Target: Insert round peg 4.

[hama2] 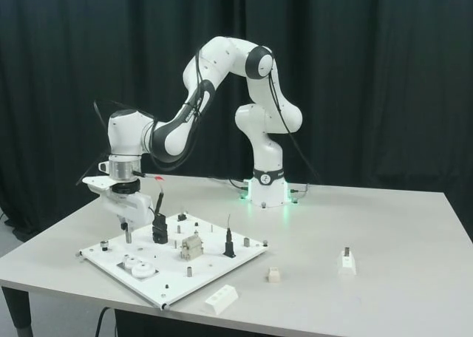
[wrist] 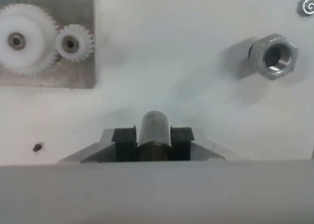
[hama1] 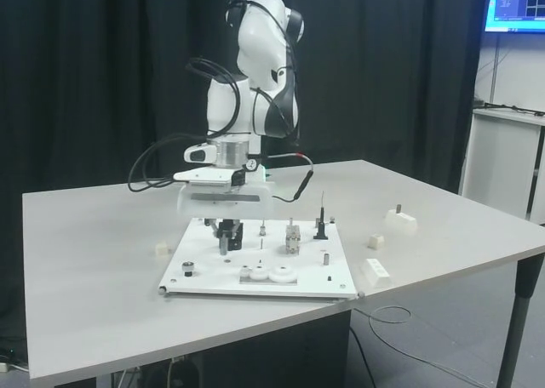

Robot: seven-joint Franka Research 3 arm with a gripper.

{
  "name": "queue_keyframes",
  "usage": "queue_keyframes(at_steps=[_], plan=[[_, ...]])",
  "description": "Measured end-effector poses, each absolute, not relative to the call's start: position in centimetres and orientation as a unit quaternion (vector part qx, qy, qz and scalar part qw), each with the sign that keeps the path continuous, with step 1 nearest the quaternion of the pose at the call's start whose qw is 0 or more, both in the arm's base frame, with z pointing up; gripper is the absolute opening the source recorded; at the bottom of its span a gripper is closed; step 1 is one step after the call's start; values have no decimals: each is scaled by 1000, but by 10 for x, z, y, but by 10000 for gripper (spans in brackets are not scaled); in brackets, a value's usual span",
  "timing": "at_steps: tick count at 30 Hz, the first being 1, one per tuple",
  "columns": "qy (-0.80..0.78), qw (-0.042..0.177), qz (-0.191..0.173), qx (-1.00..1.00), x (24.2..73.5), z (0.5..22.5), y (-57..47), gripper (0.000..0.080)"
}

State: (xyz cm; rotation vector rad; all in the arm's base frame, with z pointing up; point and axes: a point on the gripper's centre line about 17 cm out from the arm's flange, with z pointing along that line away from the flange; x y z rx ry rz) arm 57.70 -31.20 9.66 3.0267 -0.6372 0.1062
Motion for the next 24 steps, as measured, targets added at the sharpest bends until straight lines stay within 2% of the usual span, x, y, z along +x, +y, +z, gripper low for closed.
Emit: queue_keyframes(at_steps=[13, 24], plan=[[-204, 24, 34, 978, 573, 92, -312, 144], [-199, 10, 30, 979, 567, 84, -304, 144]])
